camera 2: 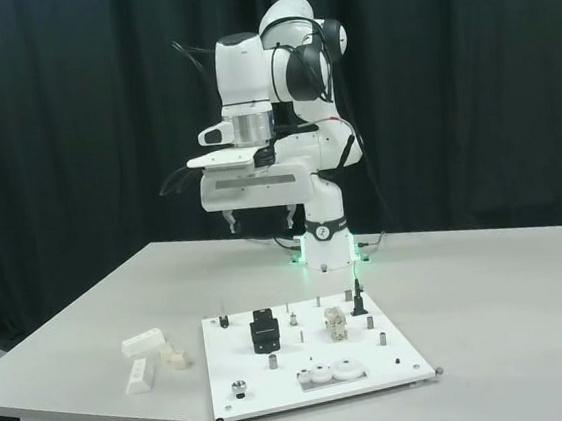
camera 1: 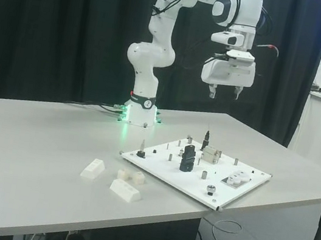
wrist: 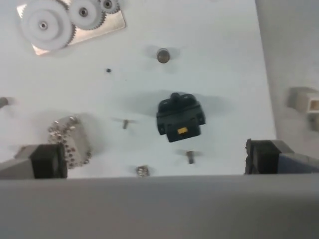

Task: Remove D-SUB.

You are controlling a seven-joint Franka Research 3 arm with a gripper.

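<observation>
Presently we find the gripper (camera 1: 224, 94) hanging high above the white board (camera 2: 230, 397), its two fingers spread wide apart and holding nothing. We judge the D-SUB (wrist: 70, 141) to be the small metallic connector with rows of pins, standing upright on the board just beside the black plug (camera 2: 265, 332) and near the white gears (camera 2: 329, 372); in the wrist view it lies off towards one fingertip, not between the two. We recommend shifting the hand sideways until the connector sits midway between the fingers before any descent, then lowering straight down with the pads square to its long faces. We advise a firm closure followed by a vertical pull, since a tilted lift could bind the pins. Neighbouring posts stand close, so clearance merits watching.
</observation>
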